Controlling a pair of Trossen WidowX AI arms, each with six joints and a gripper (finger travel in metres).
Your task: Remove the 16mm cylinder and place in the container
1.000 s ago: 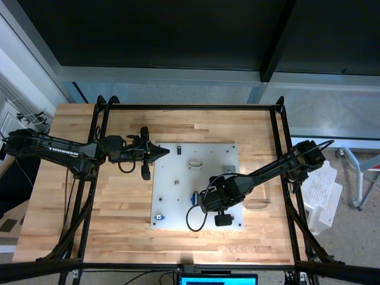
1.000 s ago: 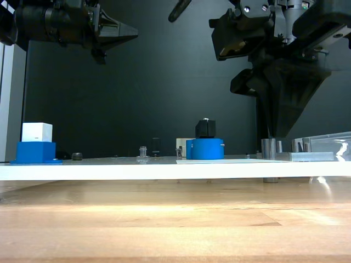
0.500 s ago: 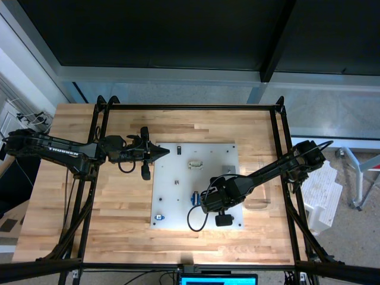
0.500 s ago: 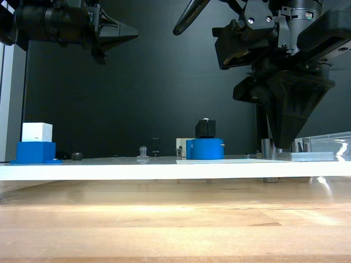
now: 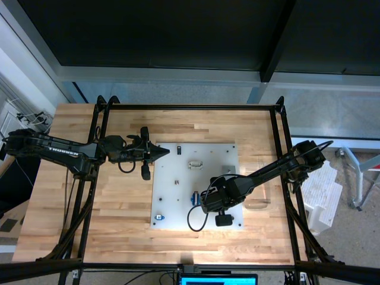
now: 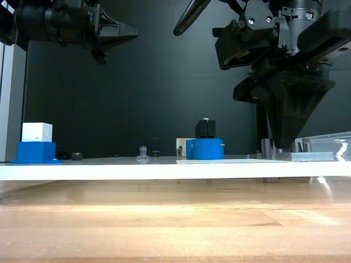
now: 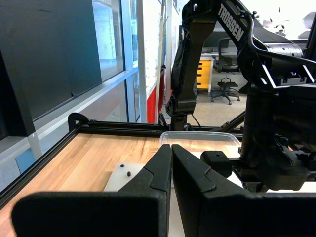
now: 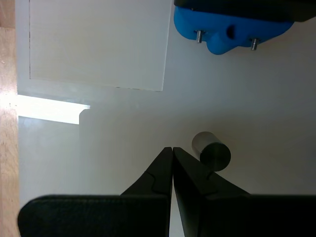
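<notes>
Right end effector [image 8: 172, 148] closed beside 16mm cylinder [image 8: 211, 152]; left end effector [image 5: 165, 151] closed aloft.

right gripper [image 6: 281, 146] | lowered over the last second | now down at board [image 6: 109, 167] level | just beside 16mm cylinder [image 8: 211, 152]

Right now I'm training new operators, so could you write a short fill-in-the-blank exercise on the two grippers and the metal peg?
The right gripper, low over the board, has its fingers ___.
The metal peg stands ___ its tips, not between them.
The left gripper, high over the board's left edge, holds ___.
Missing: shut; beside; nothing.
</notes>
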